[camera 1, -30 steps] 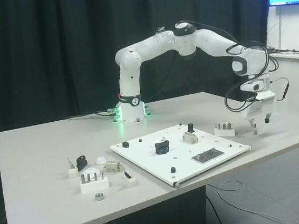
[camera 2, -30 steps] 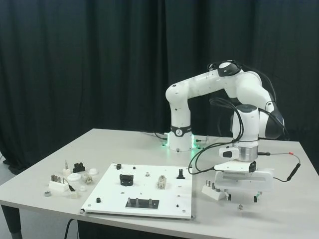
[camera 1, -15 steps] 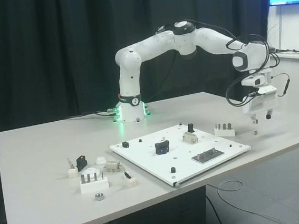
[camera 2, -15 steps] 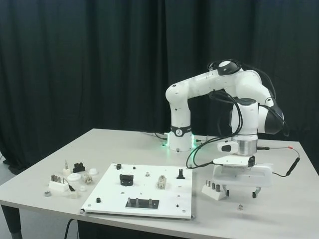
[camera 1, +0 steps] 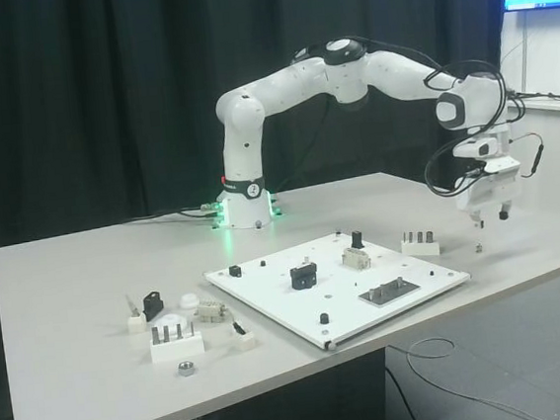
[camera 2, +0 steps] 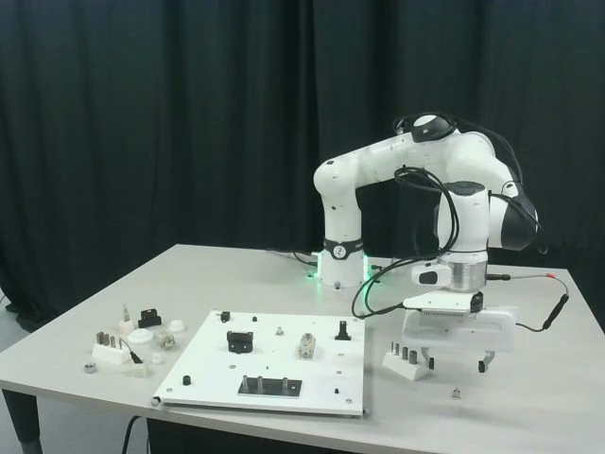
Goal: Pick square peg 1.
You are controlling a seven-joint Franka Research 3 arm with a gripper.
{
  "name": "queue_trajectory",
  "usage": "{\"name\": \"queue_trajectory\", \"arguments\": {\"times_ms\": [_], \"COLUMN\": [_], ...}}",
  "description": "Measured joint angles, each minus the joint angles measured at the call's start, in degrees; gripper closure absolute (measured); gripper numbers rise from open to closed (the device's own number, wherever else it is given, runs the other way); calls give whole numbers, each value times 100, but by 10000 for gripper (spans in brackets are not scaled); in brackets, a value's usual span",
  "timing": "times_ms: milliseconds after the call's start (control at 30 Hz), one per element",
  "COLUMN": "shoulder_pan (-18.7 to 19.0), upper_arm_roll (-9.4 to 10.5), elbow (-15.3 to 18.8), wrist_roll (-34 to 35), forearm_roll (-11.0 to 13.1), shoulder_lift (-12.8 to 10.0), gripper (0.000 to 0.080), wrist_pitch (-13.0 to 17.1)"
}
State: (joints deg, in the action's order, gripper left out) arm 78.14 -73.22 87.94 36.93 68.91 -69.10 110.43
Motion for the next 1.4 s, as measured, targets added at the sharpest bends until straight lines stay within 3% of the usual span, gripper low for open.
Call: {"name": "queue_trajectory", "arguments": {"times_ms": [700, 1033, 1400], "shoulder_pan": [-50, -75, -254], "upper_arm_roll": [-113, -276, -460], "elbow": [-255, -273, -273], "wrist_roll": [-50, -41, -185], "forearm_roll": [-48, -275, -709], "shoulder_lift": [0, 0, 0], "gripper": [3, 3, 3], "wrist_pitch": [-269, -341, -400]}}
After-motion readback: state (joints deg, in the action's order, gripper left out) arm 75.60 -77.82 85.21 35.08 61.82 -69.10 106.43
